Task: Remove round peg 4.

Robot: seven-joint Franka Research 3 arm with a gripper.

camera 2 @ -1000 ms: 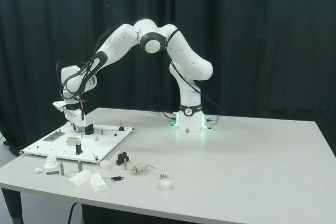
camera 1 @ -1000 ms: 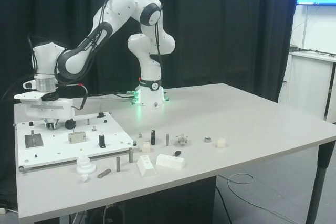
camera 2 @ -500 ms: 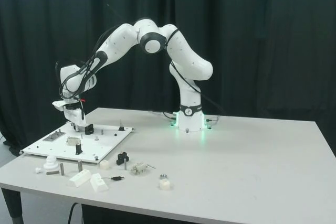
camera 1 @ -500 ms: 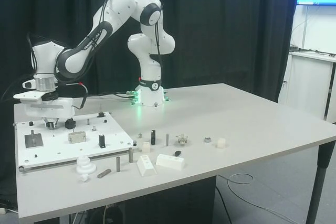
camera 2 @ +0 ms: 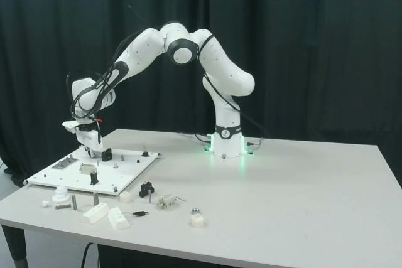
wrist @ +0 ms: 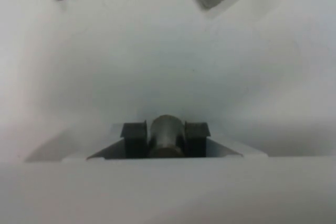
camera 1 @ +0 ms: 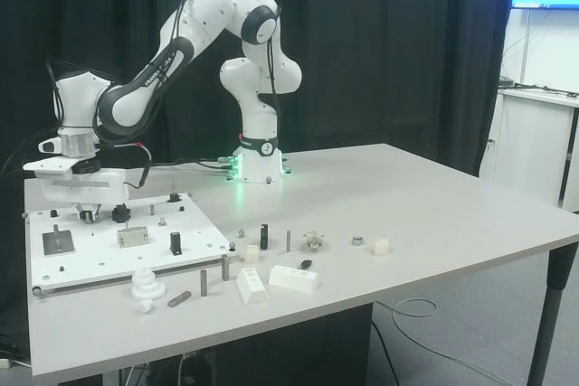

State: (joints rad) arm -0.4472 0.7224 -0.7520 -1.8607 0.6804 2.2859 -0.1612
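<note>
Gripper [wrist: 166, 139] lowered onto the white board [camera 1: 194, 223], black fingers [wrist: 134, 139] closed against a grey round peg [wrist: 167, 135] held between them, no readable writing seen on board or peg.

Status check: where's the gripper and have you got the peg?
Gripper down at the white board, shut on the peg. Peg upright between the fingers. Nothing in the way nearby.

1. Even overhead light falls on the grey table [camera 1: 434, 196] against black curtains [camera 2: 314, 42].
2. Green light glows at the arm's base [camera 2: 226, 150].
3. The wrist view is soft and out of focus, the white board [wrist: 157, 66] washed pale.
</note>
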